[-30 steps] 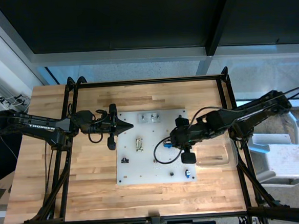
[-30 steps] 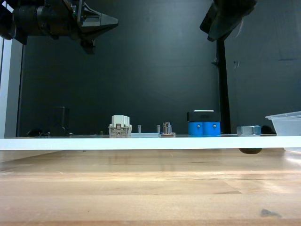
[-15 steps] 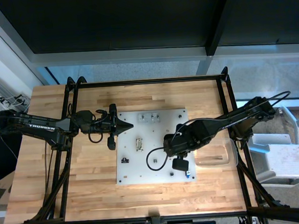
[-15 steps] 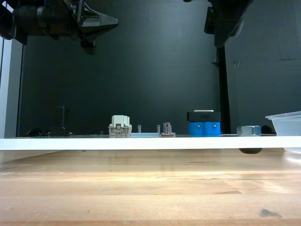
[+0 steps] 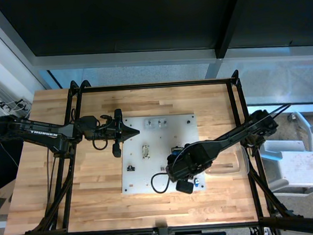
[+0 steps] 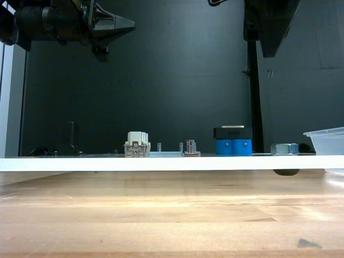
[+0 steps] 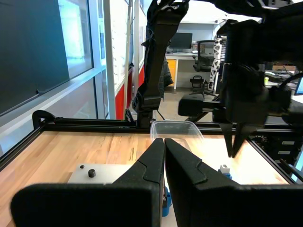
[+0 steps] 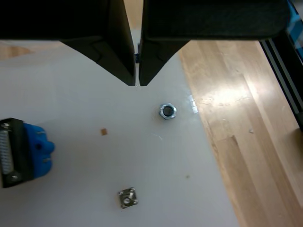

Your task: Unfasten the M12 fastener and place in the container

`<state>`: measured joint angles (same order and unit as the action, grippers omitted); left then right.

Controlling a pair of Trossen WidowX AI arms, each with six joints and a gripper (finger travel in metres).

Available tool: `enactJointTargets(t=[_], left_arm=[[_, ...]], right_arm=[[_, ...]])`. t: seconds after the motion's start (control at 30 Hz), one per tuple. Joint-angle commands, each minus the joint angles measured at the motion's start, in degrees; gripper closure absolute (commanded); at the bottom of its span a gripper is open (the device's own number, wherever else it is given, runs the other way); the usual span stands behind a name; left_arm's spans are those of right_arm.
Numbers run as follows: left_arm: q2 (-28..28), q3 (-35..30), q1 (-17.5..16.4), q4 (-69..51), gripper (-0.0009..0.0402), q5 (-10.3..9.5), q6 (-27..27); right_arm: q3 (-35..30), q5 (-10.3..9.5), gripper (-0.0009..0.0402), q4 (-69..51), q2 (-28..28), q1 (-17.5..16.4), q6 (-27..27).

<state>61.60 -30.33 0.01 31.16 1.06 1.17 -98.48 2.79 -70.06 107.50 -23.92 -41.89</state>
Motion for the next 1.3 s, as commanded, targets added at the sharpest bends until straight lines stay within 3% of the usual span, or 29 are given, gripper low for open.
enactJointTargets(t=[0.03, 0.3, 0.5, 0.87, 1.3], left_arm=[[0.0, 0.0, -0.02, 0.02, 0.0393, 0.0, 0.0], [0.0, 0.0, 0.0, 0.0, 0.0393, 0.0, 0.0], [0.0, 0.0, 0.0, 0.0, 0.0393, 0.0, 0.0], [0.0, 0.0, 0.0, 0.0, 0.0393, 0.0, 0.0], [0.0, 0.0, -0.02, 0.0, 0.0393, 0.0, 0.0]], right_arm=[[-1.2, -1.03, 0.0338, 0.15, 1.55, -0.37, -1.29], [-1.31, -2.38, 0.0222, 0.81, 5.44, -0.74, -7.54], [-1.29, -2.27, 0.0171, 2.6, 7.8, -0.9, -10.21], [-0.37, -2.34, 0.0161, 4.76, 11.1, -1.09, -11.65], [4.42, -2.36, 0.0161, 10.16, 11.21, -1.81, -11.32]])
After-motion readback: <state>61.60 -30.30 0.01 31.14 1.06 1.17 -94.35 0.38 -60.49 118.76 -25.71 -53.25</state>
